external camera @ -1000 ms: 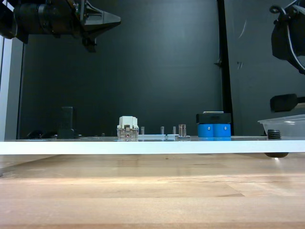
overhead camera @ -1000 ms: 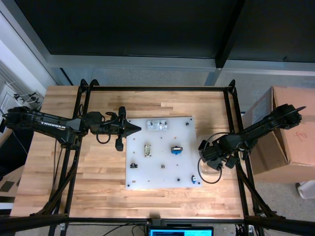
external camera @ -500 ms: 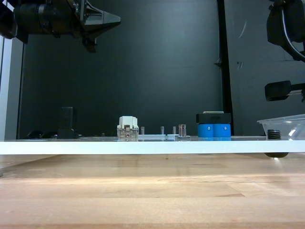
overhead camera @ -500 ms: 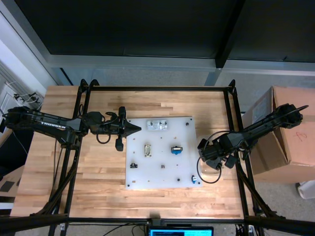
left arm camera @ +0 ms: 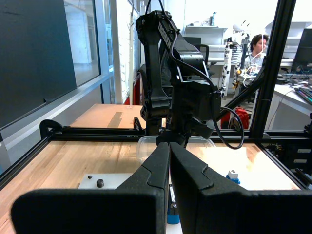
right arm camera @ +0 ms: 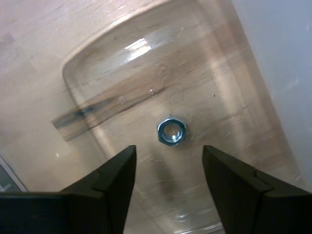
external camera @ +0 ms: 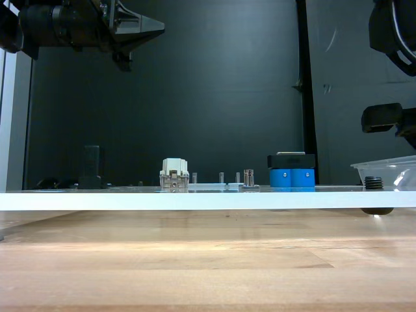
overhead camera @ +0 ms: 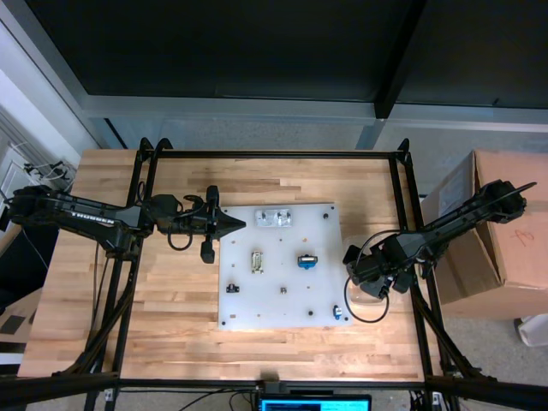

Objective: Pick the M12 nut and place it on its threads and fasten

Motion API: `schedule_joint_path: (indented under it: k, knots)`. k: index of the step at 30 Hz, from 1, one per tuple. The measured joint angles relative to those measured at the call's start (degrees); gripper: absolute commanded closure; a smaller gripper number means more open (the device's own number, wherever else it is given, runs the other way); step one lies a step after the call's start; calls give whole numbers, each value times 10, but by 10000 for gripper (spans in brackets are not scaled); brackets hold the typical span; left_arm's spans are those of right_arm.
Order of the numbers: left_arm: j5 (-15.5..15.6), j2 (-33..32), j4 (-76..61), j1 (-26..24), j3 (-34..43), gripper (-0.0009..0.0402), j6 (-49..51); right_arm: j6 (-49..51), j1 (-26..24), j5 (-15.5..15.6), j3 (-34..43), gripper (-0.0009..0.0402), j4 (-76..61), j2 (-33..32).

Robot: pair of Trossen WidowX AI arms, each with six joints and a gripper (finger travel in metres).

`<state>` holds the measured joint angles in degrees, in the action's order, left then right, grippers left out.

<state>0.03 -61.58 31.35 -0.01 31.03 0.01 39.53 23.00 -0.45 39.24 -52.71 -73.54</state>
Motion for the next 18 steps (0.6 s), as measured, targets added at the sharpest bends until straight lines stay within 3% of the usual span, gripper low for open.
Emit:
schedule_joint_path:
  k: [11, 18]
  knots:
    - [0, 0, 0, 0, 0, 393, 0, 40, 0, 0, -5, 176, 42, -36]
    - [0, 0, 0, 0, 0, 393, 0, 49, -1, 1, -20, 211, 64, -51]
